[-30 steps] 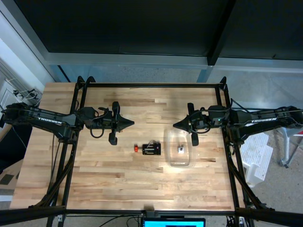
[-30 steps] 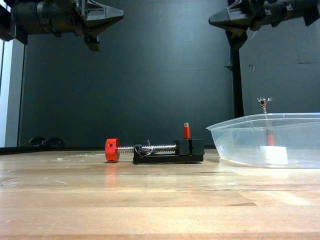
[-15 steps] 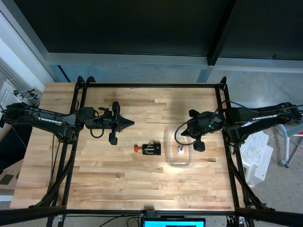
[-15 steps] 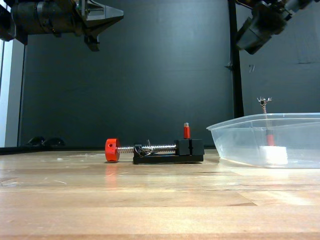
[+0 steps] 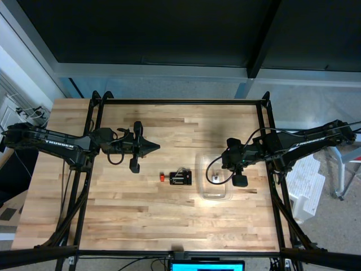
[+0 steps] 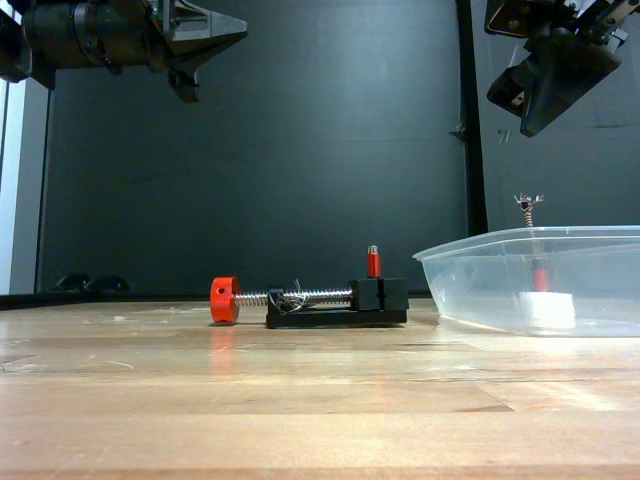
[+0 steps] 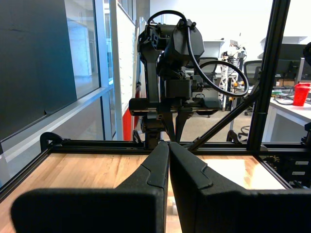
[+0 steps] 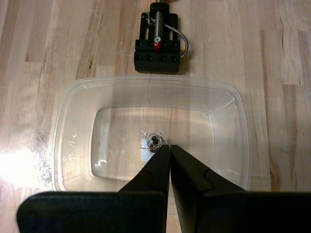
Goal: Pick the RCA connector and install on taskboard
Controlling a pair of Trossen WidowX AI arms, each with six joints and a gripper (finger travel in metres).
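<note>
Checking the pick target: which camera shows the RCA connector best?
Right wrist: RCA connector from above, beneath shut right pincer. High: a speck. Low: sideways through tray. Left wrist: only shut left pincer, parked left.

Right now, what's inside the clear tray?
Only the RCA connector, on the tray floor below the shut right claw, whose tips hide part of it. Left claw hangs shut, raised, far left.

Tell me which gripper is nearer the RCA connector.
Right. The right gripper hangs above the RCA connector in the tray; the left gripper is parked high, far past the taskboard.
</note>
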